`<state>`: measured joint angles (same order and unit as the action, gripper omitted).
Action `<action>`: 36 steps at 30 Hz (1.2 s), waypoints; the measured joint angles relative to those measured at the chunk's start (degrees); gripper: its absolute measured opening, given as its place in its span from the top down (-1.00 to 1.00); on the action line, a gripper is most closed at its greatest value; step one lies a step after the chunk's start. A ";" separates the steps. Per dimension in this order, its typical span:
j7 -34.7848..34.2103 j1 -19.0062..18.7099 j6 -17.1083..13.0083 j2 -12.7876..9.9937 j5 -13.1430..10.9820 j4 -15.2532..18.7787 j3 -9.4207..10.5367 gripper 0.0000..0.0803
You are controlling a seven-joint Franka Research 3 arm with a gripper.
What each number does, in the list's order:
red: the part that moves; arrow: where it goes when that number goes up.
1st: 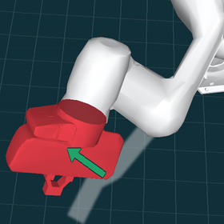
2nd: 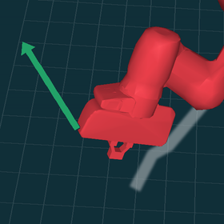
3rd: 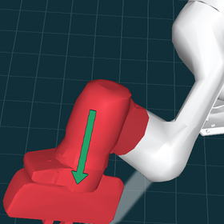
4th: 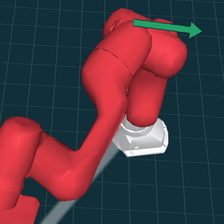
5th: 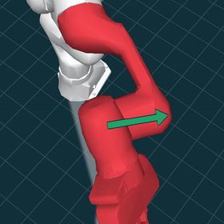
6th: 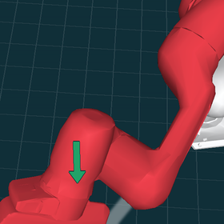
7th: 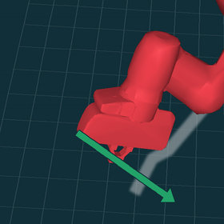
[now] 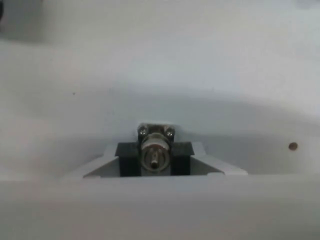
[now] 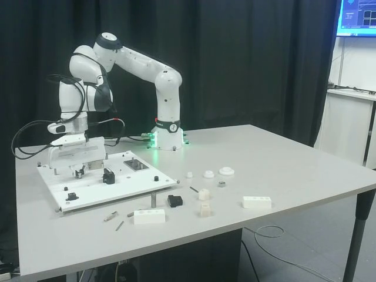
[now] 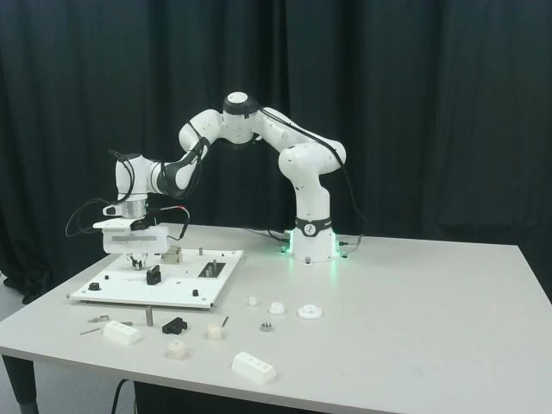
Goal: Remove BNC.
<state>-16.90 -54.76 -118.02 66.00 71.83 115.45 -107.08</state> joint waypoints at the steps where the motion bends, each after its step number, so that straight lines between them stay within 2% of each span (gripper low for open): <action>1: 0.43 -0.01 0.01 0.00 0.00 -0.01 0.00 0.69; 6: 2.18 -0.03 0.05 0.00 0.00 -0.03 0.00 0.69; 12: 10.69 -0.26 0.45 0.00 -0.09 -0.23 0.01 0.69; 24: 18.16 -0.86 1.33 0.00 -0.17 -0.77 0.01 0.69; 36: 28.90 -1.06 1.58 0.00 -0.20 -1.00 0.02 0.69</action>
<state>12.00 -55.83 -116.44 66.00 71.63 114.46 -107.06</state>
